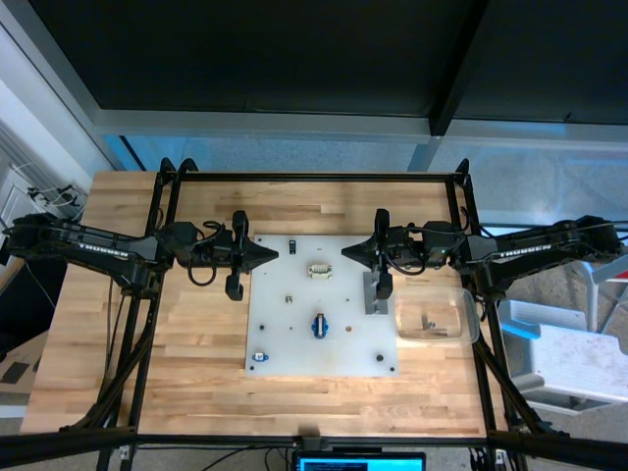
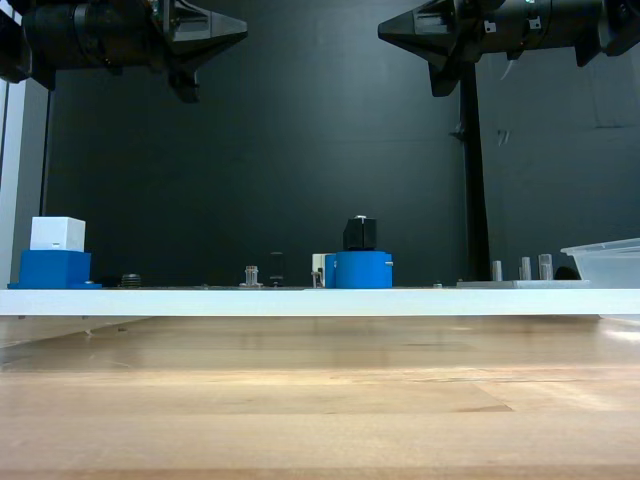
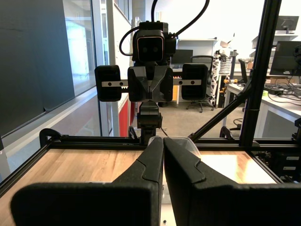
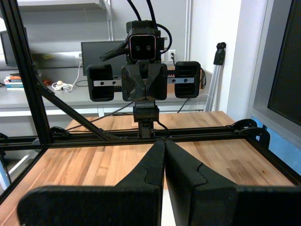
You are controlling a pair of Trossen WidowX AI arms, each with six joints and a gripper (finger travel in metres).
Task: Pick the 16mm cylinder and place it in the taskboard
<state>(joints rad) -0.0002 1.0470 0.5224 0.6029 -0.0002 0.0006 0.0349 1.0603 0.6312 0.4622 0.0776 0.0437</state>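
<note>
A light wooden plank surface (image 1: 177, 373), framed by black rails (image 1: 314, 178), is seen before a dark backdrop. The left end effector (image 1: 276, 251) and the right end effector (image 1: 345, 251) are held level, high above the far part of the large flat white square taskboard (image 1: 294, 334), tips pointed at each other, fingers pressed together on nothing. Three small grey upright cylinders (image 2: 525, 267) are carried on the grey metal block (image 1: 373, 294), just beside the clear plastic bin (image 1: 437, 291); which is the 16mm one cannot be told.
</note>
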